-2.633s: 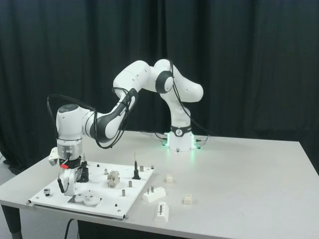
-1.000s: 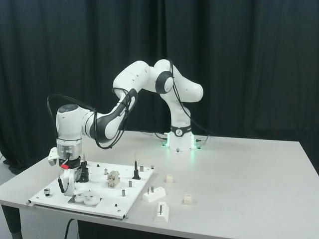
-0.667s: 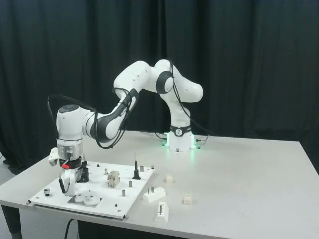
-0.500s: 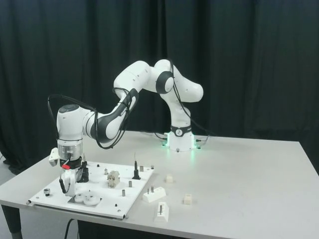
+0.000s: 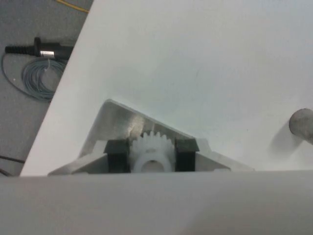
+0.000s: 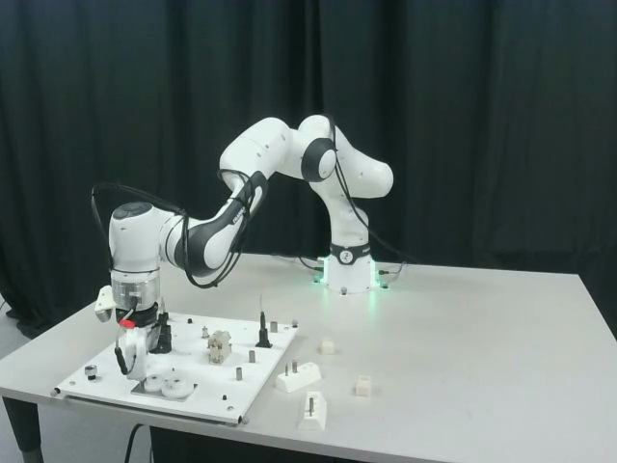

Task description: Insert small gear.

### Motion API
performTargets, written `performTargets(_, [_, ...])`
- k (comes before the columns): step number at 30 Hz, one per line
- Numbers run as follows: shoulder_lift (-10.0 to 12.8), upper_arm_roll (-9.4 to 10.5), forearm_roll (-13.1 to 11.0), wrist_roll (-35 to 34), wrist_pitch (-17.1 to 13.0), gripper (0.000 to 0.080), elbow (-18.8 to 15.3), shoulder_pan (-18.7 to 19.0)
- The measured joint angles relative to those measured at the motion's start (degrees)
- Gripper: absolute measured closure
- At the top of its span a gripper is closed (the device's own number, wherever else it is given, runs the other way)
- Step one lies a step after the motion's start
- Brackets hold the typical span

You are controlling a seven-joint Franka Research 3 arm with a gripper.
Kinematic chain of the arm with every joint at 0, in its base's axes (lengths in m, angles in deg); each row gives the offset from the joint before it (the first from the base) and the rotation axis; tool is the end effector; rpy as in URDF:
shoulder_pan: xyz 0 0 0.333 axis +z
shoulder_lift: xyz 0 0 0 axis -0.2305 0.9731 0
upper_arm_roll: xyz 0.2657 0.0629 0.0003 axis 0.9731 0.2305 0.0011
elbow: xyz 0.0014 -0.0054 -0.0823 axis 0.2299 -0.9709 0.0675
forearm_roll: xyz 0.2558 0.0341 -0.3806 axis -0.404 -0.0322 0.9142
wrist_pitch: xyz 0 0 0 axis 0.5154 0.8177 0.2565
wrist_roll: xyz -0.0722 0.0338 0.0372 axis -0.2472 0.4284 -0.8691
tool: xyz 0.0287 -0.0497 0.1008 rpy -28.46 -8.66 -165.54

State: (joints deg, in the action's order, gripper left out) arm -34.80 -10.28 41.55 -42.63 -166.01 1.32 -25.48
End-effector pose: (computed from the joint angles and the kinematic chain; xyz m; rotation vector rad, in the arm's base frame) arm 0.7366 -0.3028 0.1640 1.8207 -2.4840 0.1211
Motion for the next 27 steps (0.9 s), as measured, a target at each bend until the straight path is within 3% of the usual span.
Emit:
performTargets(15, [0.0, 0.0, -0.25, -0.1, 0.04, 0.0608, 0.01, -0.03])
performTargets(27, [0.08, -0.35, -1.9, -0.11, 0.03, 0.0608, 0.01, -0.14])
